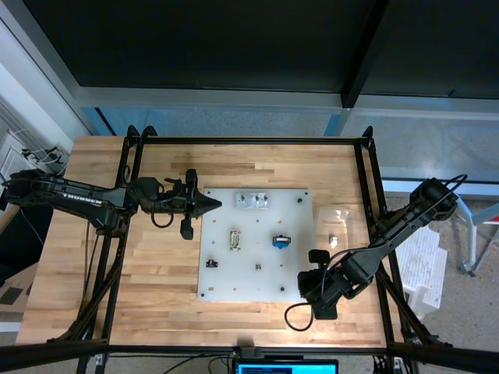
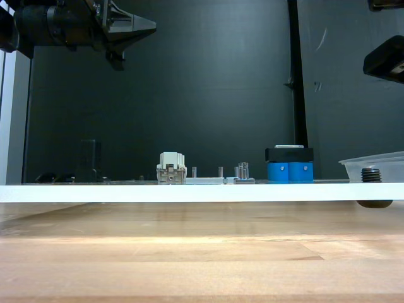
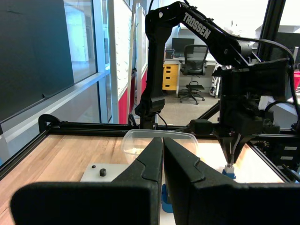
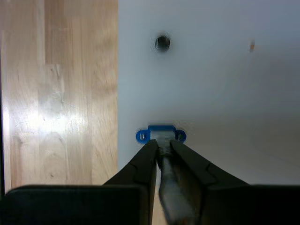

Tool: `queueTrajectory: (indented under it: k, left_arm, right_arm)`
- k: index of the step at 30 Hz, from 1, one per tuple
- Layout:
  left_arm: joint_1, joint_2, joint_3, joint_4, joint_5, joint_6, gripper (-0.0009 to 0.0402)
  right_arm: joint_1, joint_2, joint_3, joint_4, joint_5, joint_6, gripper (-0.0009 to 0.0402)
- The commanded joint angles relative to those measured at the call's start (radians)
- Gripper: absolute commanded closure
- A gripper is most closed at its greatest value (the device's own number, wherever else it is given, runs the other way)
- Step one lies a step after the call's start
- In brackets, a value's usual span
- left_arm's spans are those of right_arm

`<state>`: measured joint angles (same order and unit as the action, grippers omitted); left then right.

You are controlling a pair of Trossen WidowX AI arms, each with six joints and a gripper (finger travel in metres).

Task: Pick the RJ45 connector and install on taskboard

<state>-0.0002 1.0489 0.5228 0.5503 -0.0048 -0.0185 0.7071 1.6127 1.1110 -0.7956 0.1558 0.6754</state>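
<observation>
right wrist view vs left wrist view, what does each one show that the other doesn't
Right wrist only: two screw ears on the blue fitting, with the RJ45 connector centred over it. Left wrist only: the left gripper, shut, above the left edge of the taskboard, and the clear tray. Both: the right gripper, shut on the connector, just over that fitting.

You saw: taskboard [image 1: 234,280] plain white | RJ45 connector [image 4: 163,140] pale grey-white, pinched in your black right gripper [image 4: 162,149] at the board's near right corner | fitting [image 4: 140,136] beneath it blue | left gripper [image 1: 214,204] black, over the board's left edge | tabletop [image 1: 93,265] light wood, plank-striped | tray [image 1: 343,214] clear
</observation>
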Motion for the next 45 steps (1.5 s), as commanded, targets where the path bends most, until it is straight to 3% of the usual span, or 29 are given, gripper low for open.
queueTrajectory:
  k: [1,9,14,18,40,45]
  left_arm:
    - [0.000,0.000,0.000,0.000,0.000,0.000,0.0393]
    - [0.000,0.000,0.000,0.000,0.000,0.000,0.0393]
    - [0.000,0.000,0.000,0.000,0.000,0.000,0.0393]
    - [0.000,0.000,0.000,0.000,0.000,0.000,0.0393]
    - [0.000,0.000,0.000,0.000,0.000,0.000,0.0393]
    - [0.000,0.000,0.000,0.000,0.000,0.000,0.0393]
  right_arm:
    - [0.000,-0.015,0.006,0.004,0.010,-0.001,0.0320]
    - [0.000,-0.049,0.006,-0.010,0.007,0.001,0.0242]
    - [0.000,-0.080,0.006,-0.033,-0.028,-0.002,0.0198]
    - [0.000,-0.108,0.006,-0.042,-0.027,-0.002,0.0176]
    - [-0.003,-0.163,0.027,-0.138,-0.014,-0.003,0.0169]
    - [-0.033,-0.198,0.027,-0.154,-0.006,-0.012,0.0169]
